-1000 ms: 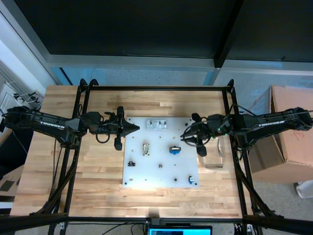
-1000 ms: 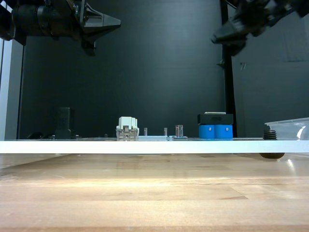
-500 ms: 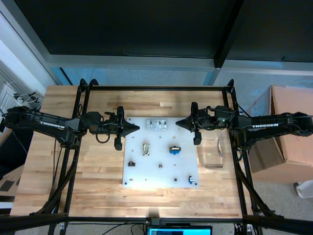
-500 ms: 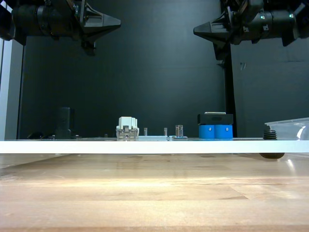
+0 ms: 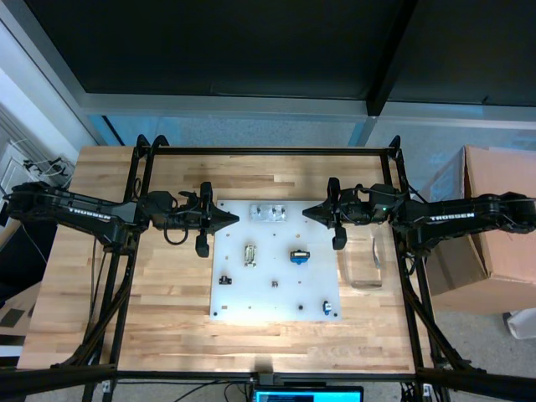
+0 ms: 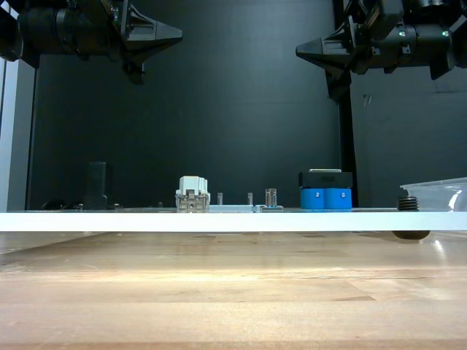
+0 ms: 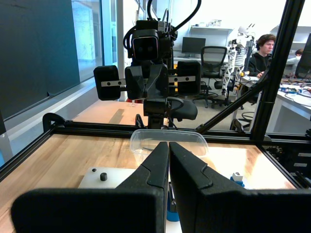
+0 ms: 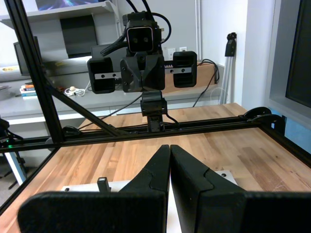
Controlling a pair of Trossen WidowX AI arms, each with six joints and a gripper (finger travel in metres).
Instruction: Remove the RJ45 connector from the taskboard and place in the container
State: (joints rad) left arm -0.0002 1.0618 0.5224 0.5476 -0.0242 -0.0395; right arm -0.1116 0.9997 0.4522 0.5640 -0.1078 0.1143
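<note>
Both arms hang level, high above the white taskboard [image 5: 276, 301], tips facing each other. My left gripper [image 5: 236, 219] is shut and holds nothing, over the board's left edge; it also shows high up in the low view [image 6: 180, 31]. My right gripper [image 5: 303, 212] is shut and empty, above the board's far right part [image 6: 298, 51]. Each wrist view shows fingers pressed together, left [image 7: 168, 145] and right [image 8: 169, 148]. The clear container [image 5: 366, 266] sits just right of the board. I cannot tell where the RJ45 connector lies; neither gripper has it.
On the board stand a grey connector [image 5: 249, 254], a blue block [image 5: 298, 256], a clear part [image 5: 270, 213] at the far edge and a small blue piece [image 5: 327, 308]. A black frame [image 5: 268, 152] rings the table. A cardboard box [image 5: 494, 226] stands off to the right.
My right gripper has swung up from pointing down at the container to lying level, tip toward the left. The left arm has not moved.
</note>
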